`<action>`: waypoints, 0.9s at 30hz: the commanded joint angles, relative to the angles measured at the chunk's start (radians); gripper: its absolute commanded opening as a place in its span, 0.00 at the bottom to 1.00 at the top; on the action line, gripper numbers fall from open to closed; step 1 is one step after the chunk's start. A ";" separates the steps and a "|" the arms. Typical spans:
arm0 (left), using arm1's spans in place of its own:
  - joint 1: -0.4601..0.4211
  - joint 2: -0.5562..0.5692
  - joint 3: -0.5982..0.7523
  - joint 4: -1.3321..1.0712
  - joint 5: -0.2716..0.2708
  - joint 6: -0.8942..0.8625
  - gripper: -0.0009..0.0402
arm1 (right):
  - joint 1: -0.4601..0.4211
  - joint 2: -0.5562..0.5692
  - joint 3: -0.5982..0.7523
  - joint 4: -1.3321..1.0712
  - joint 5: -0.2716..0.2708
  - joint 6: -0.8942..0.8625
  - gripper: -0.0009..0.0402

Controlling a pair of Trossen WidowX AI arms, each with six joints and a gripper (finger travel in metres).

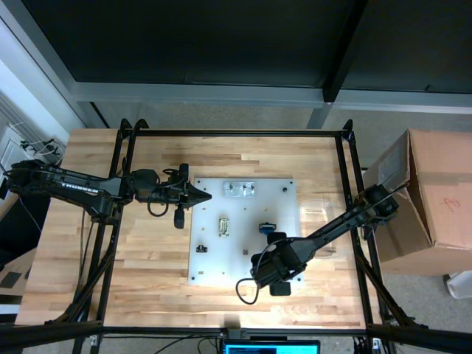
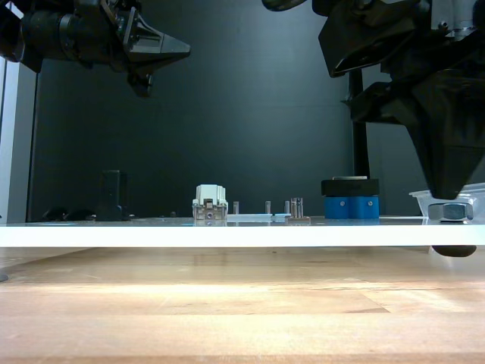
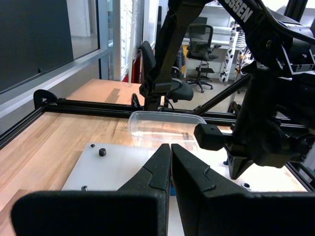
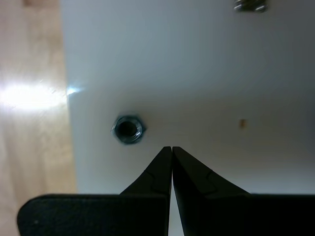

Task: Pick the M12 nut and place it on its threads and fasten

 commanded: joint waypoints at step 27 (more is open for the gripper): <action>0.000 0.000 0.000 0.001 0.000 0.000 0.02 | 0.003 0.001 -0.018 0.032 -0.080 -0.013 0.02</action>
